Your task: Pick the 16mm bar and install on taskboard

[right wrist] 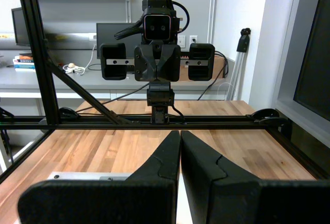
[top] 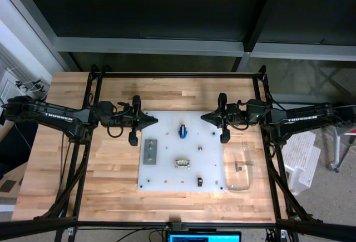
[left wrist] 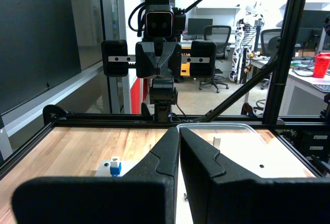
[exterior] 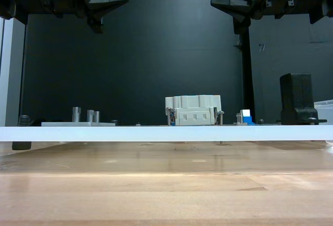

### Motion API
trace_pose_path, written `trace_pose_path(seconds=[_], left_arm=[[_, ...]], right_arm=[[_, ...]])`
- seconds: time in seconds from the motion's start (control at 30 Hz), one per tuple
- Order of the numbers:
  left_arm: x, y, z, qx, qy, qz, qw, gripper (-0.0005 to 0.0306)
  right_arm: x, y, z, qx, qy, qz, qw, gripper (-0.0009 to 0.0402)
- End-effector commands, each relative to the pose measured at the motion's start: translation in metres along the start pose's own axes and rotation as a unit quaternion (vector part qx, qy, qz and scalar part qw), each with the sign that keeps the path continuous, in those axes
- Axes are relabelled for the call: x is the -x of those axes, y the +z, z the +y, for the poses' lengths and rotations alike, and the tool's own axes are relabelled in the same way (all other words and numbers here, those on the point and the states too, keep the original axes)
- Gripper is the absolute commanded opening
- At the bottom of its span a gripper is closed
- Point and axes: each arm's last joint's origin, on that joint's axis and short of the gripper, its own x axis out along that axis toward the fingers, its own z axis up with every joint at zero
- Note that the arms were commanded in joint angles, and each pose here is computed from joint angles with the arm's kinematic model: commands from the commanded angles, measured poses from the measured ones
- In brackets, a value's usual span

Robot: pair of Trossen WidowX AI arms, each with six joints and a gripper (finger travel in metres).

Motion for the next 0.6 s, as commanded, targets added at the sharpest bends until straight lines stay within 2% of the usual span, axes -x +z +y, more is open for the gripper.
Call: trace_pose_path(seconds=[0.03,0.5,0.6], left_arm=[[-0.0001,0.0001,-0.0001,0.000,0.000,0.000,1.000,0.0000],[-0.0001,0.0001,-0.0001,0.000,0.000,0.000,1.000,0.0000],[-0.0001,0.0001,0.0000,0.000,0.000,0.000,1.000,0.0000]], right_arm=[[0.0000,0.0000,0.0003,0.000,0.001,0.000,1.000,0.0000],[0.0000,0.0001,0.0007,-0.008,0.002,0.000,1.000,0.0000],[0.0006,0.0014,0.0013,-0.018,0.011,0.016,1.000,0.0000]])
